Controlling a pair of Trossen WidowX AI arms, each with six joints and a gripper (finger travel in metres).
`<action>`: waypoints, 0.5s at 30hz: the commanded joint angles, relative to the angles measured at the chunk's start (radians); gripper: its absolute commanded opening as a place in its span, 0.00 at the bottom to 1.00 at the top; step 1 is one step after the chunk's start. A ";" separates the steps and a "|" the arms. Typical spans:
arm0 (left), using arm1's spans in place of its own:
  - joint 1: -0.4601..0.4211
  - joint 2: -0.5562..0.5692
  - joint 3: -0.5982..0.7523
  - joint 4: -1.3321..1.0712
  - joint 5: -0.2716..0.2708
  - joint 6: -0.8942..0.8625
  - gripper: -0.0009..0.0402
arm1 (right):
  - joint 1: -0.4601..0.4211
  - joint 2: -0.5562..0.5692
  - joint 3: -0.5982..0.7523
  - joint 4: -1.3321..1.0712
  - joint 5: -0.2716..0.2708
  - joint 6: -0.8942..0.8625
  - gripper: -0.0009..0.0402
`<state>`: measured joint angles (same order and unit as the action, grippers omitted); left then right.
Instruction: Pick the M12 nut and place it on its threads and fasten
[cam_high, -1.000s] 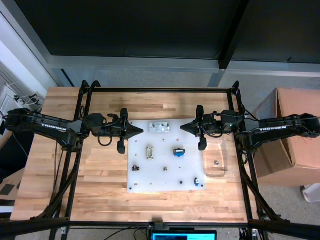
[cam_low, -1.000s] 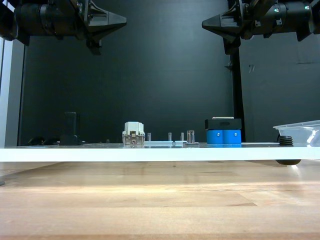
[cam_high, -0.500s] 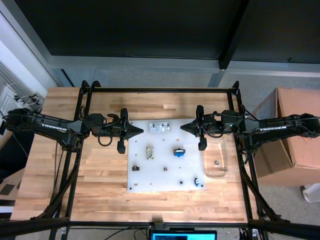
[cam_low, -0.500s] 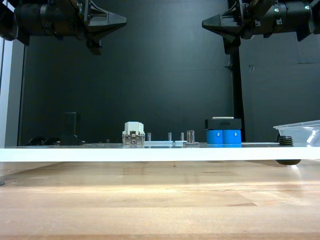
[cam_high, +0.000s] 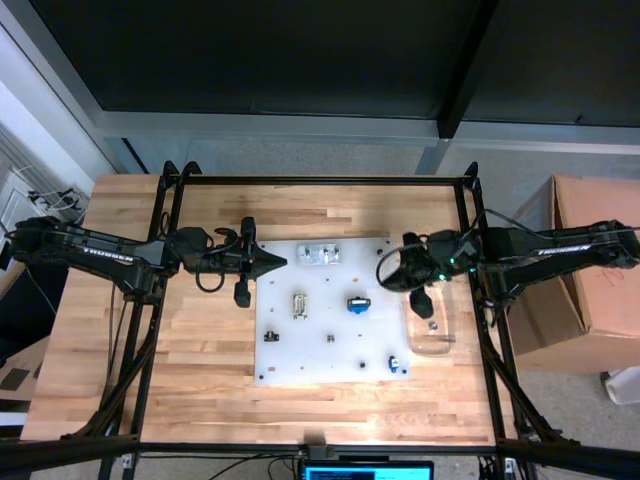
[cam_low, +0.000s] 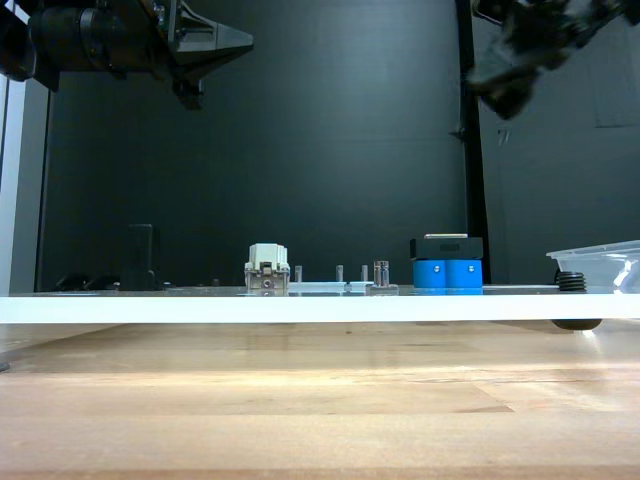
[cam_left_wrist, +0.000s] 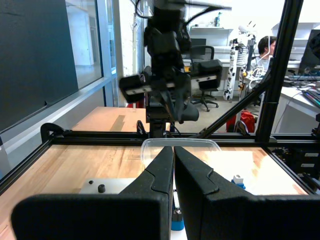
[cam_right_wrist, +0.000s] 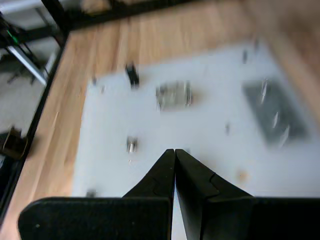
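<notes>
The small silver nut (cam_high: 434, 325) lies free inside the clear tray (cam_high: 446, 346) to the right of the white board (cam_high: 300, 352). The black ribbed stud (cam_high: 360, 366) (cam_low: 571, 283) stands bare near the board's near right edge. My right gripper (cam_high: 384, 272) (cam_low: 478, 84) hangs high over the board's right part, tilted down, up and to the left of the nut. In its wrist view its fingers (cam_right_wrist: 167, 165) are shut with nothing between them. My left gripper (cam_high: 284, 263) (cam_low: 248, 42) hovers high at the board's left edge, its fingers (cam_left_wrist: 162, 165) shut and holding nothing.
The board carries a blue connector (cam_high: 357, 305), a grey-white connector (cam_high: 298, 305), a clear block (cam_high: 320, 255) at its far edge and small posts. A cardboard box (cam_high: 590, 270) stands off the table's right side. Black frame rails border the table.
The right arm has swung, its gripper dipping from level to pointing down at the board and shifting right, toward the tray. The left arm and the nut have not moved.
</notes>
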<state>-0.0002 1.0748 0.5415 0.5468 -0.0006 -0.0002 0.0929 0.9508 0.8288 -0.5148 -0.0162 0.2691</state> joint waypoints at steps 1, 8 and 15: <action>0.000 0.000 0.000 0.000 0.000 0.000 0.02 | 0.056 0.001 0.018 -0.117 0.011 0.098 0.02; 0.000 0.000 0.000 0.000 0.000 0.000 0.02 | 0.185 0.003 0.047 -0.339 0.080 0.256 0.02; 0.000 0.000 0.000 0.000 0.000 0.000 0.02 | 0.274 0.054 0.117 -0.555 0.078 0.367 0.02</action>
<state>-0.0002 1.0748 0.5415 0.5468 -0.0006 -0.0002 0.3534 0.9909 0.9268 -1.0267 0.0624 0.6247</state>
